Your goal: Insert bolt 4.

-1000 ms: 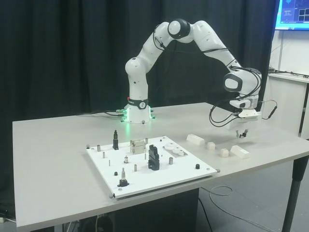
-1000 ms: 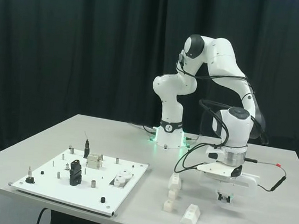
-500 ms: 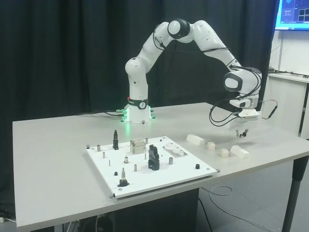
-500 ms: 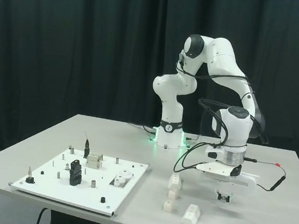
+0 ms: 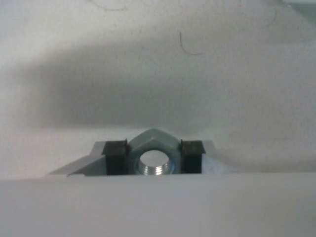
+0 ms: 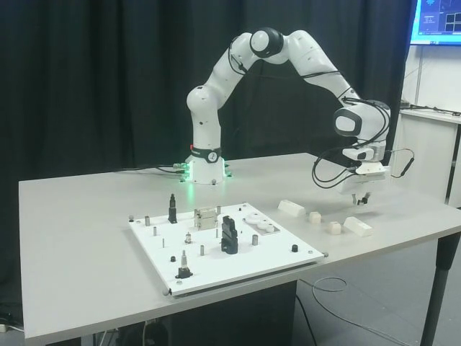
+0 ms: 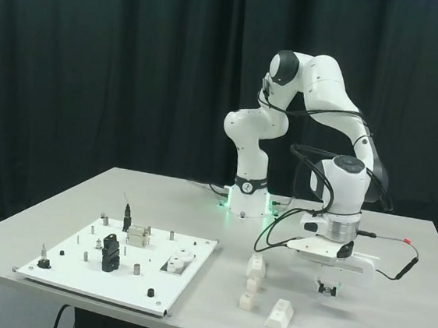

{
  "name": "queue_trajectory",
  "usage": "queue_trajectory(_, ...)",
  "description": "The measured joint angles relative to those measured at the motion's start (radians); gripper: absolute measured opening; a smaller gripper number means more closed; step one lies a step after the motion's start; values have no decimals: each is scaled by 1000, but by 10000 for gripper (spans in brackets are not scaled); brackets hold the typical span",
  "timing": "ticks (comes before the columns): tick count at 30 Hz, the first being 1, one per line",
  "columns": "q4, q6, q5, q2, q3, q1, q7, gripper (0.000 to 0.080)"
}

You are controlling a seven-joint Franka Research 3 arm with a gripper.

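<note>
The gripper [image 5: 153,157] was clamped on a threaded grey nut [image 5: 153,159] above the worktop [image 6: 86,216]; carrying it to the white board [image 6: 274,252] seemed next.

even room light, wrist view blurred, broad table [image 5: 74,59] shadow

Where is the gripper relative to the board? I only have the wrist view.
Observer: The gripper hangs off the white board, beyond the far side of a row of white blocks.
Operator: Is the hex part it holds touching the table?
Observer: No. The second room view shows a gap between the fingertips and the table.
Operator: What lies closest to it?
Observer: A white wedge block, beside the gripper and not under it.
</note>
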Motion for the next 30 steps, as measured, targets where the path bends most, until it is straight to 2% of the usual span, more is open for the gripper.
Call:
queue_trajectory(16, 7, 0, -4, 0, -12, 0, 0, 224)
queue_trajectory(30, 29, -39, -32, -12, -60, 0, -87, 224)
